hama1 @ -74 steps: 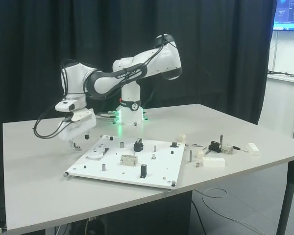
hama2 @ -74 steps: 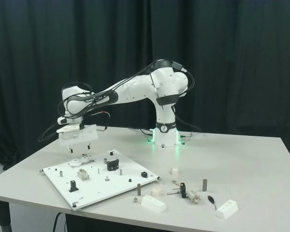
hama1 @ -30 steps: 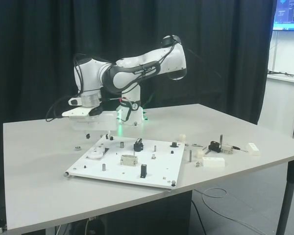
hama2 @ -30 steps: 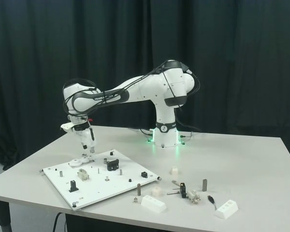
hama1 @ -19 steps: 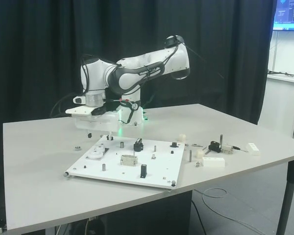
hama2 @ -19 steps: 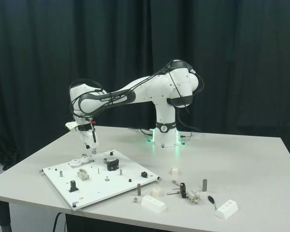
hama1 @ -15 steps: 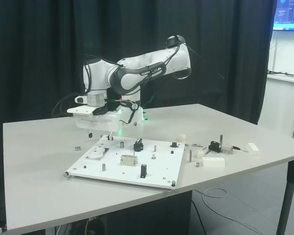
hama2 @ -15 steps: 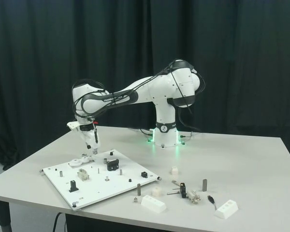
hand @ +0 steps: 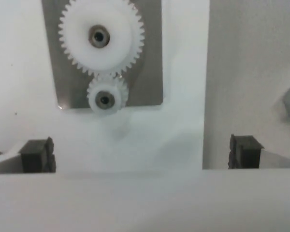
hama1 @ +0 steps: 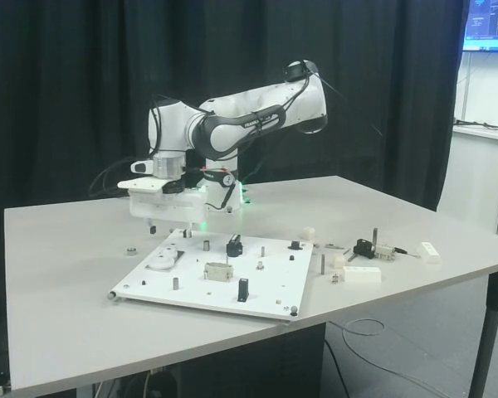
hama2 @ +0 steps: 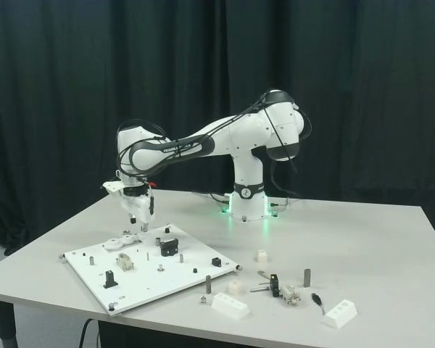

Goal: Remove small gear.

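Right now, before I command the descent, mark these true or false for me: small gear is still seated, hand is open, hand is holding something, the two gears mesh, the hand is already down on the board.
1. The small gear sits on its peg on the white board. True.
2. The hand is shut. False: its fingers stand wide apart, open.
3. The hand holds a part. False: nothing lies between the fingers.
4. The small gear's teeth meet those of the large gear. True.
5. The hand rests on the board. False: the room views show it hovering above the gears.
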Action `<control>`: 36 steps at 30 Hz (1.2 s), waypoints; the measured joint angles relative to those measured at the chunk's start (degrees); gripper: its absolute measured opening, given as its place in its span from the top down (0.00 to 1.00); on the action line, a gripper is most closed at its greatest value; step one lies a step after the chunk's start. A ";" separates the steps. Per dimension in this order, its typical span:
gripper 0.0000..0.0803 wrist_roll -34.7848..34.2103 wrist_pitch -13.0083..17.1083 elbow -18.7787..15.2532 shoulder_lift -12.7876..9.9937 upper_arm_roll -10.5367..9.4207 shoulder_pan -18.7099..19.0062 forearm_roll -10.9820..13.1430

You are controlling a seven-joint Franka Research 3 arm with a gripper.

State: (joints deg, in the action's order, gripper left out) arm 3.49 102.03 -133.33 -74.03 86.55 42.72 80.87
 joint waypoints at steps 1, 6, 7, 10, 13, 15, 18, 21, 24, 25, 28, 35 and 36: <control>0.00 0.00 0.00 0.01 0.00 -0.04 -0.03 0.21; 0.00 0.00 0.02 0.27 -0.02 -0.43 -0.36 1.46; 0.00 0.00 0.07 0.39 -0.04 -0.56 -0.47 1.78; 0.00 0.00 0.36 0.94 -0.20 -0.99 -0.92 2.50; 0.00 -0.07 1.01 1.76 -0.38 -1.49 -1.55 2.88; 0.00 -0.13 1.38 2.46 -0.45 -1.81 -2.09 2.90; 0.00 -0.36 1.73 3.59 -0.47 -2.24 -3.03 2.90; 0.00 -0.62 1.75 4.61 -0.48 -2.57 -3.96 2.88; 0.00 -0.67 1.73 5.36 -0.48 -2.92 -4.77 2.81; 0.00 -0.69 1.68 5.54 -0.48 -3.02 -4.98 2.76; 0.00 -0.79 1.22 5.87 -0.48 -3.15 -5.43 2.44; 0.00 -0.85 -0.41 5.97 -0.48 -3.14 -5.58 1.07; 0.00 -0.85 -0.55 5.97 -0.48 -3.13 -5.57 0.94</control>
State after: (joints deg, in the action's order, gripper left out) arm 2.64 101.48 -127.36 -74.51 83.42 37.15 81.81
